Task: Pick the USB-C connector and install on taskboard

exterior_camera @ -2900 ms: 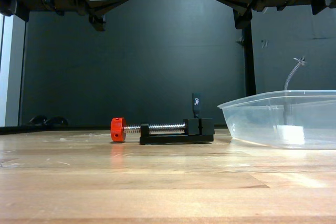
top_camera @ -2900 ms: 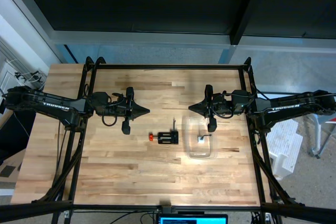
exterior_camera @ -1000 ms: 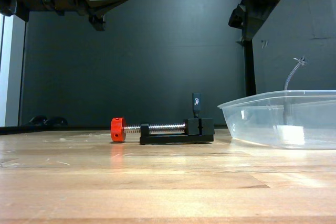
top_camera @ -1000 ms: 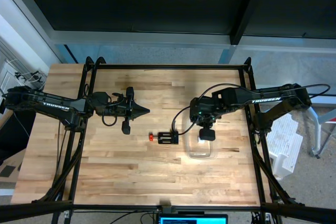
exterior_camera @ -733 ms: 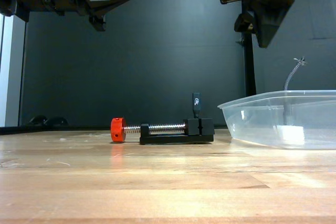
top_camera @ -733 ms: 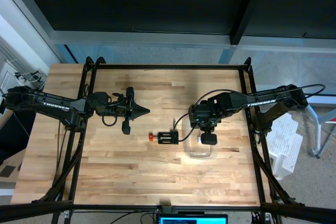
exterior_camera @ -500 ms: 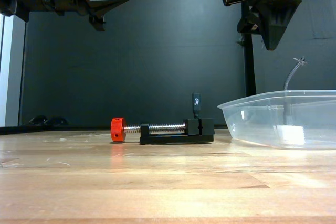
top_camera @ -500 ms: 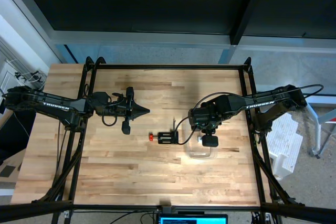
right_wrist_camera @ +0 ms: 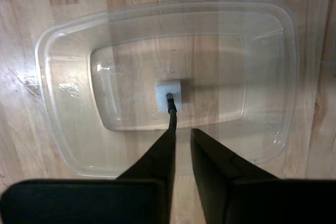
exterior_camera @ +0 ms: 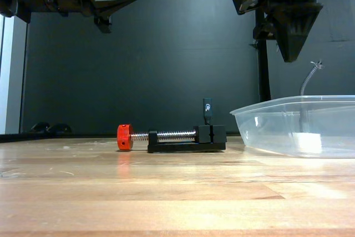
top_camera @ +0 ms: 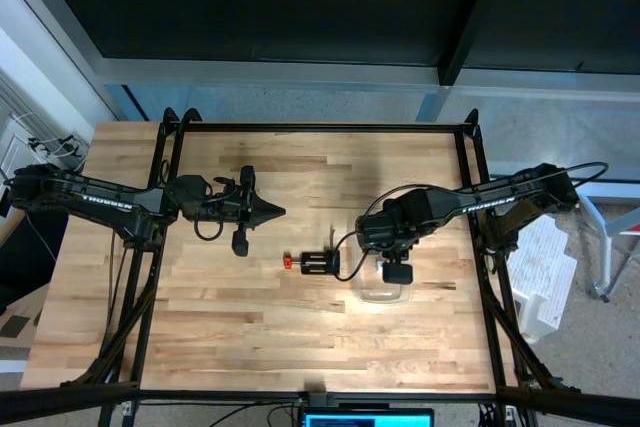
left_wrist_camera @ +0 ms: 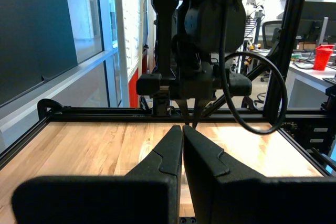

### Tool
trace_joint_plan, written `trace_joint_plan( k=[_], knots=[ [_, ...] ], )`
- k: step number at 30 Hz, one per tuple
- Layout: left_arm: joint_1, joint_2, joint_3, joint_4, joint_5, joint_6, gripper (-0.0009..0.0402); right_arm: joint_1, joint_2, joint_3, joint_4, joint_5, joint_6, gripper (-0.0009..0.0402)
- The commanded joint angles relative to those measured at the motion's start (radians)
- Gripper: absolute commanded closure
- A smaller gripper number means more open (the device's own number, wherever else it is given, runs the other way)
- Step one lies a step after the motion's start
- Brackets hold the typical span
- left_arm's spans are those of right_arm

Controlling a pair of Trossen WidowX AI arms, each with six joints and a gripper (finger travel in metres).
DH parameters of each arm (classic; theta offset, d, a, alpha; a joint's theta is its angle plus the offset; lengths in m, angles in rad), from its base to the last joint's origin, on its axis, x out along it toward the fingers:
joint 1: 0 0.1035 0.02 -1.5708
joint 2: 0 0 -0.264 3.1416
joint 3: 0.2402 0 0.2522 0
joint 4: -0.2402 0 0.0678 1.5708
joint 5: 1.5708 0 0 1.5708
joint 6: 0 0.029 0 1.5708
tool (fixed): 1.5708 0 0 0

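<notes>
— Right pincer (top_camera: 398,272): where does it sit?
— Right of centre in the high view, pointing straight down over the clear tray (top_camera: 380,297). In the low view it hangs at the upper right, well above the tray's rim. Its fingers (right_wrist_camera: 160,156) stand a narrow gap apart and hold nothing.
— And the USB-C connector (right_wrist_camera: 170,109)?
— Inside the tray, a slim dark piece standing in a small white foam square (right_wrist_camera: 167,88), below that gap and apart from the fingertips.
— The taskboard (top_camera: 320,263)?
— Flat on the counter (top_camera: 250,327) at the middle of the high view, just left of the tray. Its orange-red tip (exterior_camera: 124,136) points left and its thin black stalk (exterior_camera: 207,109) stands upright.
— The left pincer (top_camera: 280,212)?
— Left of centre, held level high above the counter, fingers pressed together on nothing, well apart from the taskboard.
</notes>
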Motion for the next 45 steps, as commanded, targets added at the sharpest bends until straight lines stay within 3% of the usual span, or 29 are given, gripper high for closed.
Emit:
trace_joint_plan(
  k=[1, 6, 7, 11, 45],
  knots=[
    [0.000, 0.000, 0.000, 0.000, 0.000, 0.000, 0.0393, 0.005, 0.016, -0.001, 0.002, -0.001, 0.005, 0.0311],
    [0.000, 0.000, 0.000, 0.000, 0.000, 0.000, 0.0393, 0.009, 0.042, -0.010, 0.009, 0.010, 0.005, 0.0263],
    [0.000, 0.000, 0.000, 0.000, 0.000, 0.000, 0.0393, 0.010, 0.048, -0.011, 0.009, 0.026, 0.005, 0.0258],
    [0.000, 0.000, 0.000, 0.000, 0.000, 0.000, 0.0393, 0.011, 0.049, -0.037, 0.030, 0.027, 0.003, 0.0242],
    [0.000, 0.000, 0.000, 0.000, 0.000, 0.000, 0.0393, 0.037, 0.114, -0.153, 0.170, 0.022, 0.023, 0.0240]
  ],
)
